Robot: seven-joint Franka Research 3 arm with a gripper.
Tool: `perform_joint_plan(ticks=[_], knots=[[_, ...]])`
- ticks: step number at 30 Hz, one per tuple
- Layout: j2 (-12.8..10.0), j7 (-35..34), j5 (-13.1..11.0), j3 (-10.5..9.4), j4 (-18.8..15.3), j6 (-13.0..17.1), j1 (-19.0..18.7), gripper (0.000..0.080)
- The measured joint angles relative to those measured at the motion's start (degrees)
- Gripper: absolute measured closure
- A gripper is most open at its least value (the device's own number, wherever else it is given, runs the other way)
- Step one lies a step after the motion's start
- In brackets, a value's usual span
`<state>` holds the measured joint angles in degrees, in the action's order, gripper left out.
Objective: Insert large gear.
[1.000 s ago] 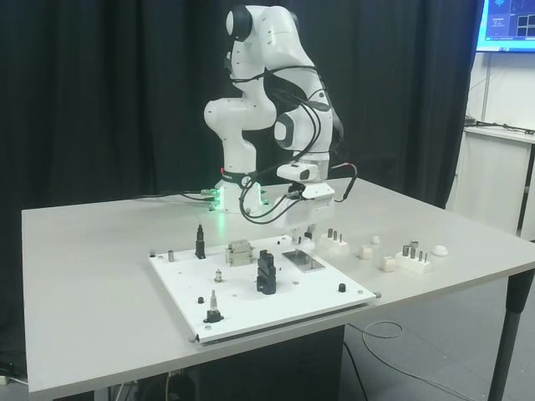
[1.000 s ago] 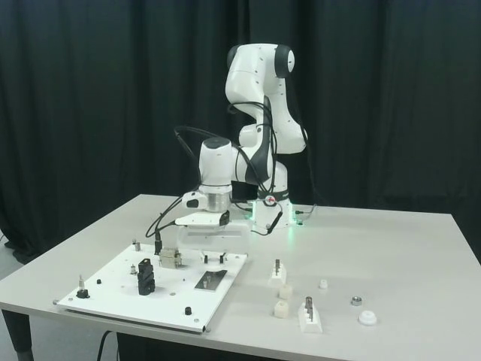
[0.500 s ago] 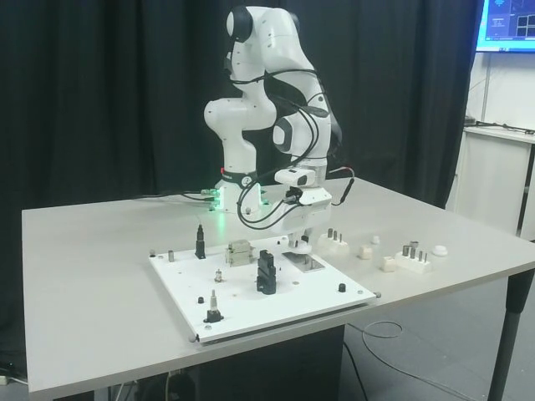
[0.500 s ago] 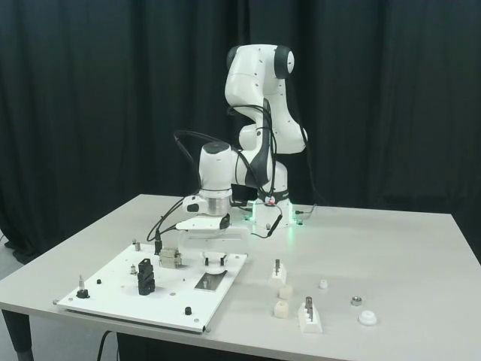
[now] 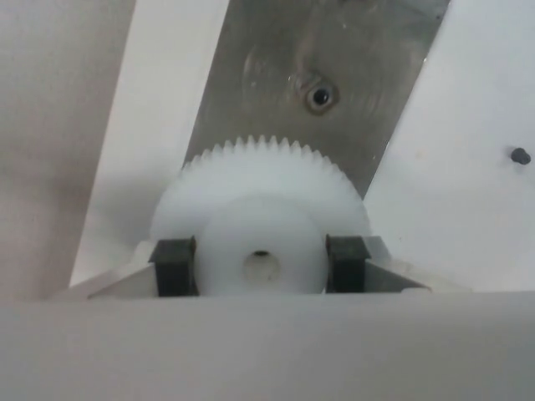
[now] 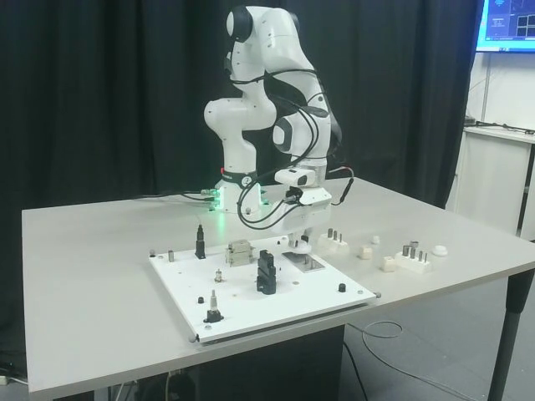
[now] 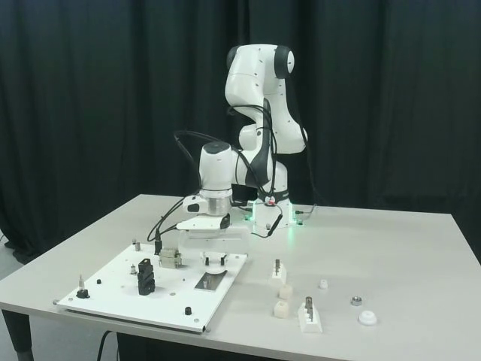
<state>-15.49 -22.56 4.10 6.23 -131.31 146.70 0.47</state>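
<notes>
Place: a robotics lab or test room.
Backdrop: black curtains (image 7: 90, 98) hang all around.
Centre: white robot arm (image 6: 263, 109) bolted to a grey surface (image 6: 92, 259).
Work area: white board (image 7: 120, 289) with small fixtures.
Corner: a screen (image 6: 508, 25).

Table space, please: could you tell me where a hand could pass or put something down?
Bare stretches of table lie beyond the white board on the side away from the small holders, and beyond those holders too. It is crowded on the board, where the gripper holds the gear.
</notes>
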Motion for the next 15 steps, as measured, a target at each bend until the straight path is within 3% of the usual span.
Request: perform_joint_plan(ticks=[15], knots=[[0.39,0.0,0.0,0.22,-0.69,-0.12,0.0,0.0472]])
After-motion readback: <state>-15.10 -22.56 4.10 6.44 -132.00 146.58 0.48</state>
